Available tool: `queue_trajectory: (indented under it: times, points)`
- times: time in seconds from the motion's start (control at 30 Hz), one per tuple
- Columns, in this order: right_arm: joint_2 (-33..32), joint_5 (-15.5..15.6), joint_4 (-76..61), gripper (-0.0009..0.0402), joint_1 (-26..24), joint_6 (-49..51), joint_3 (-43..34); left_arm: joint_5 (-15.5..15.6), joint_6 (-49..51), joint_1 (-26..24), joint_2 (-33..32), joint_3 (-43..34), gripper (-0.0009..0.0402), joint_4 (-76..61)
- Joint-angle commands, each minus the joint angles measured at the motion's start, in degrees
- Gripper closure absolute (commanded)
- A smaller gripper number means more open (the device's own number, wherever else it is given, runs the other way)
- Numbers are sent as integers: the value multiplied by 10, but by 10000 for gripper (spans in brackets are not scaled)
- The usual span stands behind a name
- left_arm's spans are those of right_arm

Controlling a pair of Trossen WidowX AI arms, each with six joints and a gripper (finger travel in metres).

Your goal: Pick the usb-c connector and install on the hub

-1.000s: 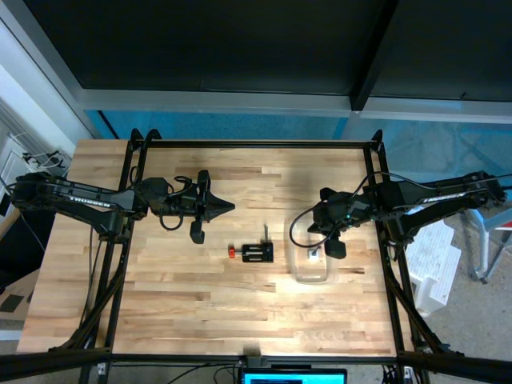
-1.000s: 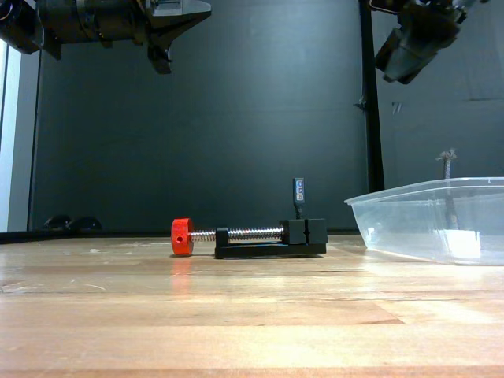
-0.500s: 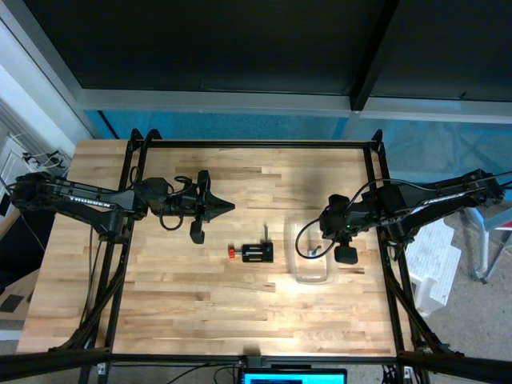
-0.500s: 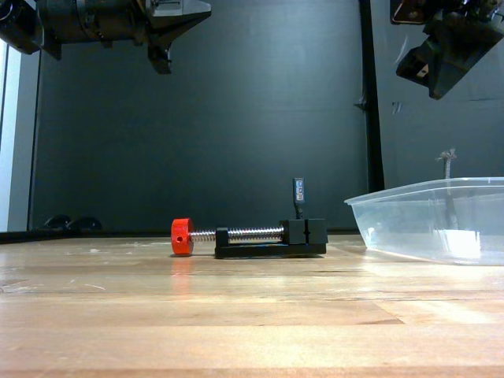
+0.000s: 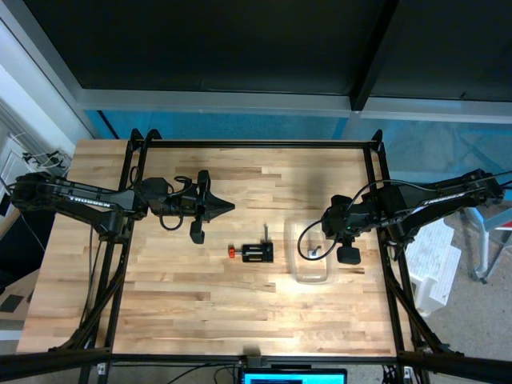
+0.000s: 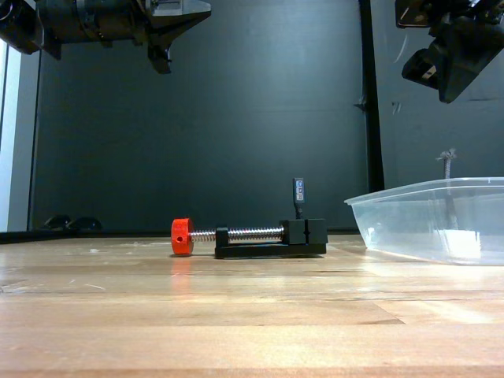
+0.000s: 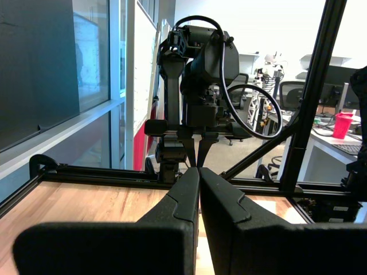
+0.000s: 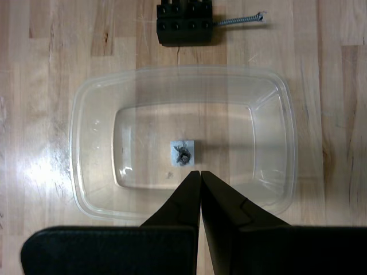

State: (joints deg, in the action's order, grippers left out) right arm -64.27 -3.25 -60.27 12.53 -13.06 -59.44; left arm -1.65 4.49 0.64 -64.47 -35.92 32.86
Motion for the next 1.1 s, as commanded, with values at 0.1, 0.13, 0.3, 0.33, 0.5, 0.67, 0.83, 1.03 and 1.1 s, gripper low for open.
queue_trajectory:
  times: [0.1, 0.13, 0.3, 0.33, 0.5, 0.67, 0.83, 1.03, 1.1]
  points:
    - [-2, -2, -1, 384, 1, -1, 0, 0, 0, 0, 0, 0, 393, 0]
    - [-4, -2, -3, 379, 1, -2, 0, 0, 0, 0, 0, 0, 393, 0]
    - [-33, -2, -24, 350, 3, -2, 1, 0, 0, 0, 0, 0, 393, 0]
    - [-41, -2, -23, 344, 4, -2, 1, 0, 0, 0, 0, 0, 393, 0]
    - [-67, -2, -17, 309, 5, -9, 1, 0, 0, 0, 0, 0, 393, 0]
    - [-73, -2, -9, 259, 6, -16, 17, 0, 0, 0, 0, 0, 393, 0]
    - [-76, -3, 15, 220, 12, -26, 46, 0, 0, 0, 0, 0, 393, 0]
    - [-89, -2, 61, 207, 21, -36, 68, 0, 0, 0, 0, 0, 393, 0]
    - [-94, -2, 74, 206, 22, -38, 75, 0, 0, 0, 0, 0, 393, 0]
